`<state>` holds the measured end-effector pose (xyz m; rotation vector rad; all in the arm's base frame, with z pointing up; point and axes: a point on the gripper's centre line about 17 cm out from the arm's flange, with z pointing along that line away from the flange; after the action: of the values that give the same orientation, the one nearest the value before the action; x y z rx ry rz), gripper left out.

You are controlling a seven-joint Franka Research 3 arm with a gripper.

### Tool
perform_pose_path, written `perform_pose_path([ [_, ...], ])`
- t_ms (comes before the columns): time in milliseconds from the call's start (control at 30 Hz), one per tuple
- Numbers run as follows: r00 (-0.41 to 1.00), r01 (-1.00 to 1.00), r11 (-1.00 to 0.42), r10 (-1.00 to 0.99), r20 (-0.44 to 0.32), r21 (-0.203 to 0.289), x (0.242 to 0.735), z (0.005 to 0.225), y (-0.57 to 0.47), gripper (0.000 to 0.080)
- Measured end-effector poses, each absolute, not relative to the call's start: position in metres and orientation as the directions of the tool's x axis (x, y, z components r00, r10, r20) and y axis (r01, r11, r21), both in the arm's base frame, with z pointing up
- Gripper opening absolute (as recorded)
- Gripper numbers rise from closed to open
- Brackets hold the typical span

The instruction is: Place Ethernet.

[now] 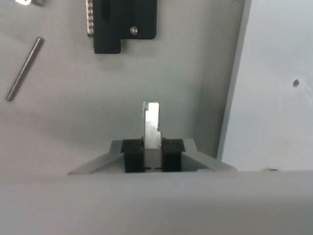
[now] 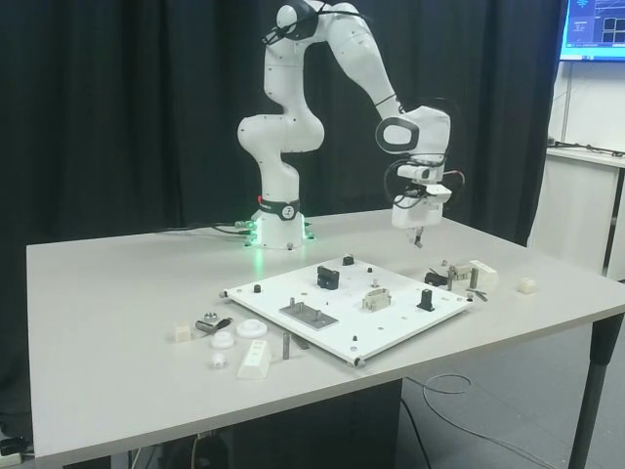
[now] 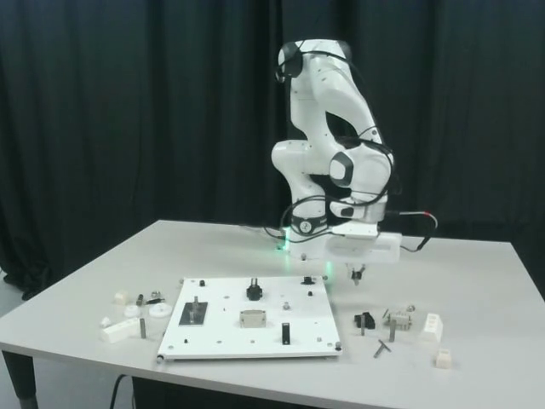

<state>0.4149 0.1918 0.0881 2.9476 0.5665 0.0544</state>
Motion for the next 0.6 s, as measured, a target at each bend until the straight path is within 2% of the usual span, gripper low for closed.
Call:
perform_pose_path([
  [267,0.935,0.35,-0.929,0.354,0.01,0.123,0.415,0.079,0.192,0.0074],
  [300,0.935,0.35,-0.929,0.353,0.009,0.121,0.415,0.079,0.192,0.0317],
  [467,0.937,0.346,-0.931,0.35,0.011,0.116,0.416,0.077,0.191,0.0317],
  [500,0.937,0.346,-0.931,0.349,0.012,0.115,0.417,0.077,0.191,0.0622],
  [600,0.937,0.345,-0.932,0.349,0.017,0.112,0.418,0.077,0.192,0.0622],
])
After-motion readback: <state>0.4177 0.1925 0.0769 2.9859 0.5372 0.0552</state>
